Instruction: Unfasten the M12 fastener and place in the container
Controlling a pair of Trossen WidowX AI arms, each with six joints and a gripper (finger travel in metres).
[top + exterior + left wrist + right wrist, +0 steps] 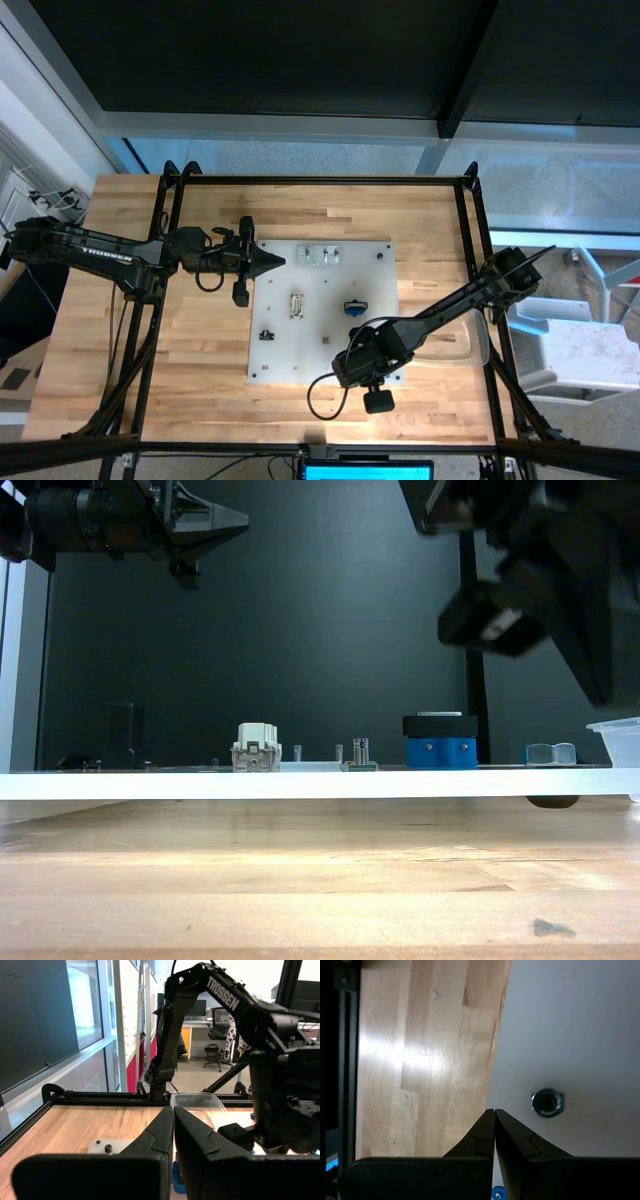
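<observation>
My right gripper [494, 1112] hangs over the near right part of the white board [580, 1035], pointing down. Its 2 fingers are pressed together and there is nothing between them. The M12 fastener [547, 1102] is not in my grasp. It lies on the board just beside my fingertips, at about 3 o'clock if 12 is the way the fingers point. It is a silver hexagon with a dark middle, so I judge it sits on its stud, axis straight up, but I cannot tell this for sure.

This sideways offset decides the next move. I think I must open, shift toward 3 o'clock until the nut is between the fingers, and then close.

In the high view the container [482, 345] lies at 3 o'clock from my right gripper [352, 368], near the board's right edge. I see no nut in it. My left gripper [270, 262] is closed on nothing too, raised over the far left of the board, well apart from the nut. The right arm is clearly nearer.
</observation>
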